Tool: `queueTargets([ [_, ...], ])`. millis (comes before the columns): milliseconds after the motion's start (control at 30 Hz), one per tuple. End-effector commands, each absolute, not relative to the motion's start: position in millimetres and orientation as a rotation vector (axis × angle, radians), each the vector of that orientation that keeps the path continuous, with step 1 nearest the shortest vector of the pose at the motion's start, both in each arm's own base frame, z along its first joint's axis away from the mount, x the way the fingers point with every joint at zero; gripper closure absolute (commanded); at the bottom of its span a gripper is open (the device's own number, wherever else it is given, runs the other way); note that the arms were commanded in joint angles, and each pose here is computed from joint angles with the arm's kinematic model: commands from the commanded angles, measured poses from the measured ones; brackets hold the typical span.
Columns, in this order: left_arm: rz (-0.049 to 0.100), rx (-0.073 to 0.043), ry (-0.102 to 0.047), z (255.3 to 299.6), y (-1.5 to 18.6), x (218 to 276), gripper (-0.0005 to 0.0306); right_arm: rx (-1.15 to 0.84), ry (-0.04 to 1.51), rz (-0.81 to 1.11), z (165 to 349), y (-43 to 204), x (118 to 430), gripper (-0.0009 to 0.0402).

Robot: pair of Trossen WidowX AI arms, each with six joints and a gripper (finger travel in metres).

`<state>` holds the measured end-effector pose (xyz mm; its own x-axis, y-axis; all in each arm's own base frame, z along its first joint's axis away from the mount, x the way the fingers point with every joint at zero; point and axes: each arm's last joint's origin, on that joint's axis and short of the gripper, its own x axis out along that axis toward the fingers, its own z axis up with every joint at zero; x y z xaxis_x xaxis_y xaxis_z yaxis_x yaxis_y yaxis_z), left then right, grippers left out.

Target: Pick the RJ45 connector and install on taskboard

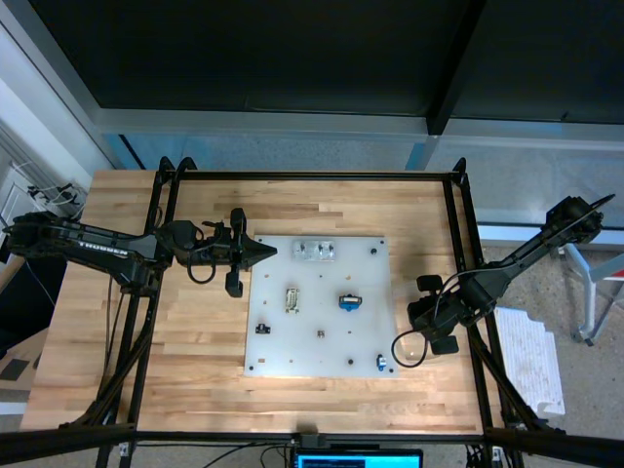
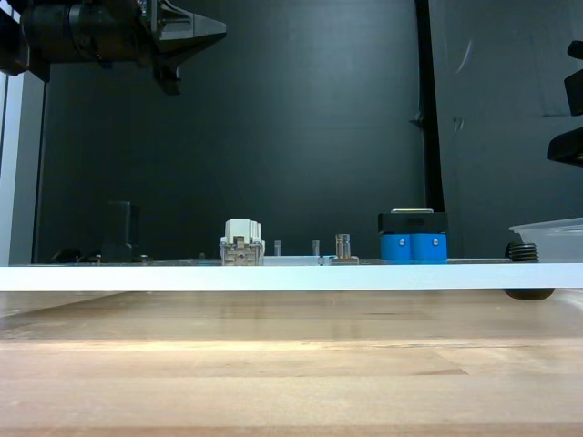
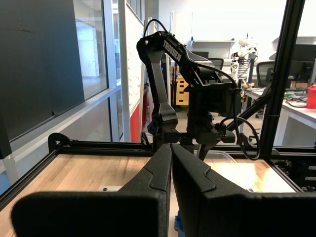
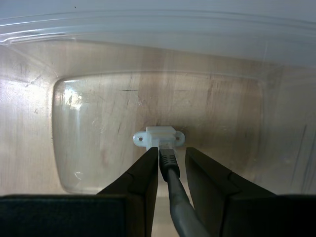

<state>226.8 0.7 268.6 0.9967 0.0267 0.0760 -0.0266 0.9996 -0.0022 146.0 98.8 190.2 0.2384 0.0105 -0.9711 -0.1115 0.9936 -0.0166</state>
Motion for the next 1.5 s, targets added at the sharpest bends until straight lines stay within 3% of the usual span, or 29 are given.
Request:
queueTargets([
  [33,0.027,-0.001,-0.076,268.6,0.8,226.8,0.03,-0.088,1.326,0.084,190.5,98.8,146.1,0.0332],
  [500,0.027,-0.001,-0.076,268.6,0.8,226.8,0.03,-0.087,1.325,0.084,190.5,98.9,146.2,0.0371],
  [1167,0.027,-0.001,-0.076,268.6,0.8,226.8,0.03,-0.069,1.296,0.101,196.2,97.9,143.9,0.0375],
  [1500,0.027,-0.001,-0.076,268.6,0.7,226.8,0.03,-0.058,1.277,0.101,229.0,101.4,149.2,0.0375],
])
